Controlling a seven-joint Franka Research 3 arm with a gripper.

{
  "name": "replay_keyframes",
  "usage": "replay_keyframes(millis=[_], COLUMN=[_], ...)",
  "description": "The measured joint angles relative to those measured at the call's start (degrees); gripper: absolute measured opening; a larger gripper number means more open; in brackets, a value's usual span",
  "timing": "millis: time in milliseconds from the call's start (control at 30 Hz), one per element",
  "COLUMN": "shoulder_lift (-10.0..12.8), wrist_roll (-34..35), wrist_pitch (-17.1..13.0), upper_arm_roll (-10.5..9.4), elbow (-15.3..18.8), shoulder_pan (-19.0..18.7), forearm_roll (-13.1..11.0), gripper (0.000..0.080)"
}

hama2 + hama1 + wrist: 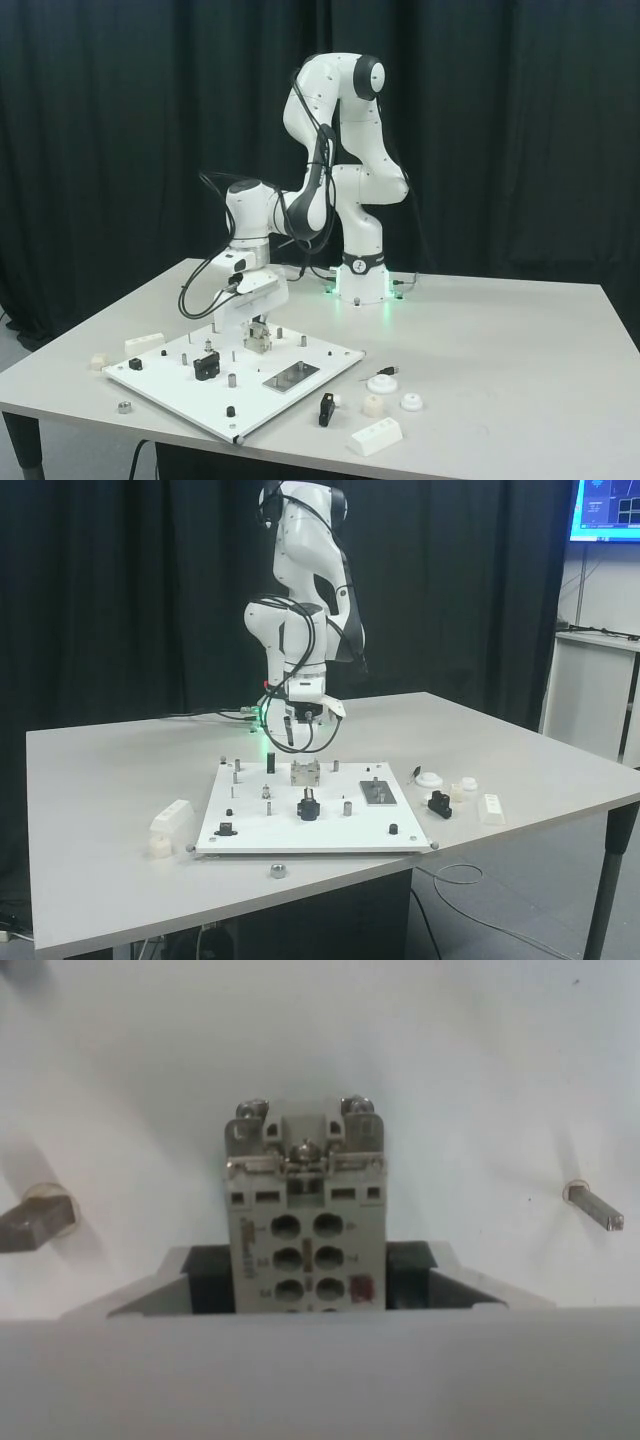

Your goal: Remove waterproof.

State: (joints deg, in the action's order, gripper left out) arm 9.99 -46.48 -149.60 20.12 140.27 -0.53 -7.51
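Nearest the wrist camera is a pale, blurred band across the foreground, part of the hand's own body, and just past it stands the task's thing: a squat, light grey plastic connector block point(305, 1250) with rows of round sockets on its face and a metal clamp with screws on top. It sits upright near the middle of the flat white assembly board point(250, 825), directly beneath the hand point(300, 742), which hangs close above the block without touching it, as far as the room views show. I cannot tell how far apart the fingers stand, and nothing appears to be held. Outward from the block, short metal pegs stand to either side, one point(38, 1218) blurred and near the lens, another point(592, 1206) thin and further off. A black knob-like fitting point(307, 807) and a flat grey metal plate point(377, 793) lie nearer the board's front edge. Off the board, on the grey desk point(110, 770), rest a white rectangular block point(172, 823) on one side and small white round caps point(381, 383) on the other. The step in hand looks like the approach: the hand is lined up over the block, and the next move calls for a straight descent, a firm grasp across its sides, then a vertical pull clear of its seat.
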Motion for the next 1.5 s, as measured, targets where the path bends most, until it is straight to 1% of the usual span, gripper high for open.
replay_keyframes(millis=[1033,1500], shoulder_lift=[-0.02,-0.16], wrist_roll=[-0.14,-0.14], wrist_pitch=[0.81,1.94], upper_arm_roll=[0.06,0.16], elbow=[-0.41,-0.93], shoulder_pan=[0.01,0.01], forearm_roll=[0.00,0.00], gripper=[0.0311,0.0311])
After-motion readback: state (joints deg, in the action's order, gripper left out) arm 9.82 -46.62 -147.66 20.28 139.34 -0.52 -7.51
